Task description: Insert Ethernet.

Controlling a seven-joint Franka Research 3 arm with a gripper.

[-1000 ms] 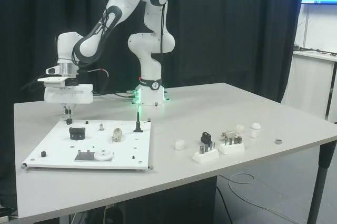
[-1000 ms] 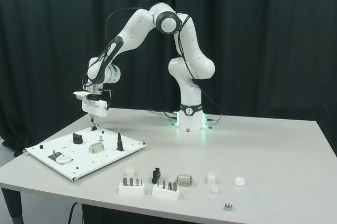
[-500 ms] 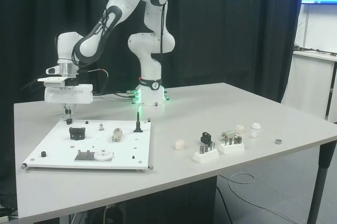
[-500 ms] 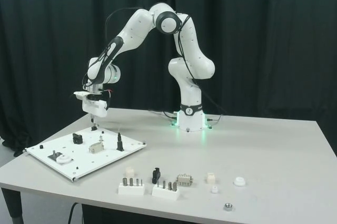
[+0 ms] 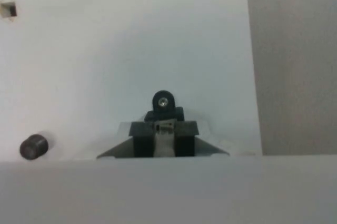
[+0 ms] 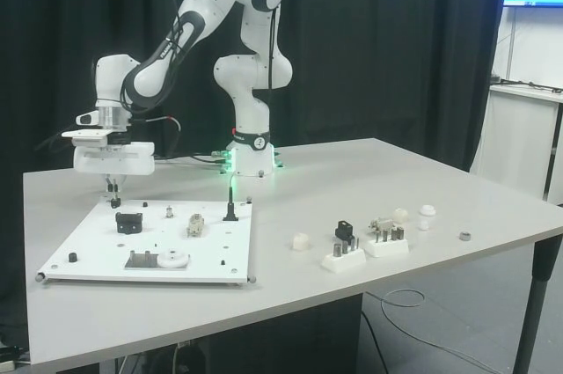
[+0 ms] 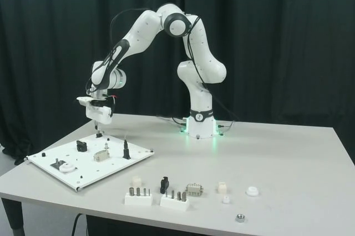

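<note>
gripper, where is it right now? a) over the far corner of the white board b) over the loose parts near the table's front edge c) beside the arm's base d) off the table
a: the gripper hangs just above the far corner of the white board, away from the loose parts.

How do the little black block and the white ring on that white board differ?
The black block is dark, angular and stands taller, near the claw; the white ring is round, flat and lies toward the front edge of the white board. Both sit on that board, and the claw touches neither.
</note>
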